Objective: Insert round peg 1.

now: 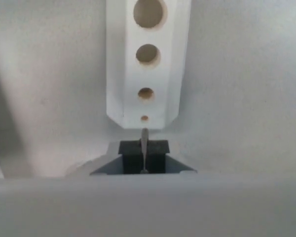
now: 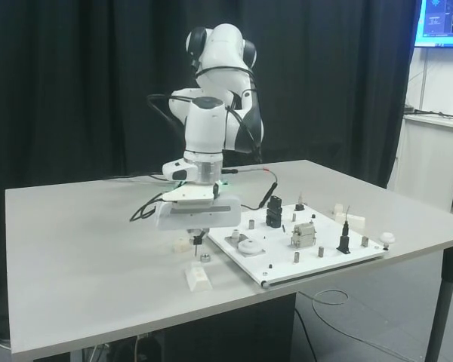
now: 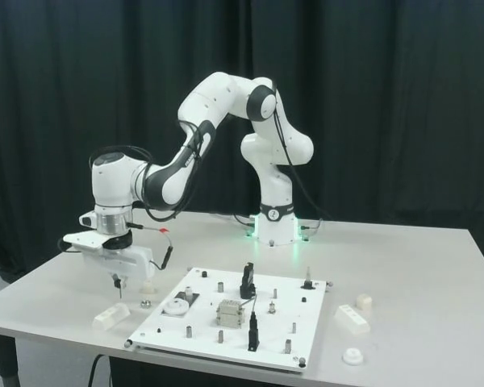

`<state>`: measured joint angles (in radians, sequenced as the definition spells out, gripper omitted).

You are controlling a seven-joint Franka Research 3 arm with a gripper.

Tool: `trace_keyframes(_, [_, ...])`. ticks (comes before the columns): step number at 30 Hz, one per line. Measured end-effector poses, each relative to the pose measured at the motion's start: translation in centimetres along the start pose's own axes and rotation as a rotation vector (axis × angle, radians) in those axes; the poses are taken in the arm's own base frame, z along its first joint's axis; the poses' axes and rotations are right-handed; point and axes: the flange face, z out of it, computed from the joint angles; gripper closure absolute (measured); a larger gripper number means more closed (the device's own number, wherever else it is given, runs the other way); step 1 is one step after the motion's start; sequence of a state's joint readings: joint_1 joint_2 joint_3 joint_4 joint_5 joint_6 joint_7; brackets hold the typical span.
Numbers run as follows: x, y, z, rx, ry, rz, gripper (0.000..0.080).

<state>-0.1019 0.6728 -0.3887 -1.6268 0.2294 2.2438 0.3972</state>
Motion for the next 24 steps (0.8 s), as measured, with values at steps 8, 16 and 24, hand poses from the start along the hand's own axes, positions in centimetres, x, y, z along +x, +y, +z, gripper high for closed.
trace_keyframes(8, [0.16,0.23,-0.51,-0.001,-0.003,0.004,0.0786])
trace_keyframes(16, [0.18,0.3,-0.5,-0.002,-0.005,0.005,0.0786])
trace_keyframes(24, [0.24,0.4,-0.52,-0.003,-0.004,0.006,0.0786])
